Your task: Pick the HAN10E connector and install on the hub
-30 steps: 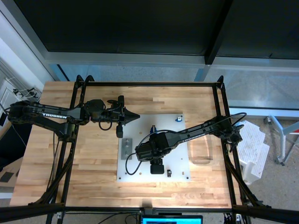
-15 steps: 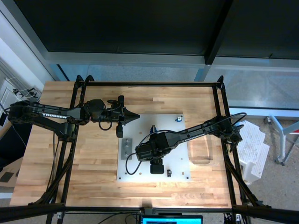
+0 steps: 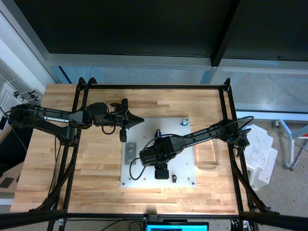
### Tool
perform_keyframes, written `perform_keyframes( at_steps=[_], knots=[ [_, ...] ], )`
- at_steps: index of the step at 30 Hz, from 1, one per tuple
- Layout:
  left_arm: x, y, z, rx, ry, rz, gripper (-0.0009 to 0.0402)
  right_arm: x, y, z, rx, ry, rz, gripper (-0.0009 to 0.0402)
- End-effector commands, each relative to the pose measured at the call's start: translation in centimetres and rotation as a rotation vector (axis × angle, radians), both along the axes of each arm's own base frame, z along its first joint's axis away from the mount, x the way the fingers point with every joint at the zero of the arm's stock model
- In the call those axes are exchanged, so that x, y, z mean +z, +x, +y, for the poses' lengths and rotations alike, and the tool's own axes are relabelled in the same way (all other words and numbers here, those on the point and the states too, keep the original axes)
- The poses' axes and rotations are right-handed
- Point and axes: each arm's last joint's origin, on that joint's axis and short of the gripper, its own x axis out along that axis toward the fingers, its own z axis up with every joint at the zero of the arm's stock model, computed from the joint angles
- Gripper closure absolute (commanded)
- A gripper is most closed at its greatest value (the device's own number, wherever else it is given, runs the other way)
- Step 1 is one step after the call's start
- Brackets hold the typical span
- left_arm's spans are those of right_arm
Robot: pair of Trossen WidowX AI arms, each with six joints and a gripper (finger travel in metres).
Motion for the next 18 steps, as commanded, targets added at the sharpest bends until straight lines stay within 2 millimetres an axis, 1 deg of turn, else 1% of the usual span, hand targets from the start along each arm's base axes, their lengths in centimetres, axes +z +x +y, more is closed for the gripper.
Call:
perform_keyframes(
  at_steps=[1,12,15,18],
  knots=[
    [0.01,0.00,0.01,0.000,0.000,0.000,0.0393,0.04,-0.01,0.00,0.001,0.003,-0.001,0.0241],
    [0.01,0.00,0.00,0.000,0.000,0.000,0.0393,0.27,-0.14,0.08,0.001,0.008,-0.004,0.0101],
    [0.01,0.00,0.00,0.000,0.000,0.000,0.0393,0.51,-0.29,0.10,-0.006,0.009,-0.004,0.0079],
    [0.01,0.00,0.00,0.000,0.000,0.000,0.0393,0.57,-0.34,0.10,-0.021,0.006,-0.005,0.0070]
  ],
)
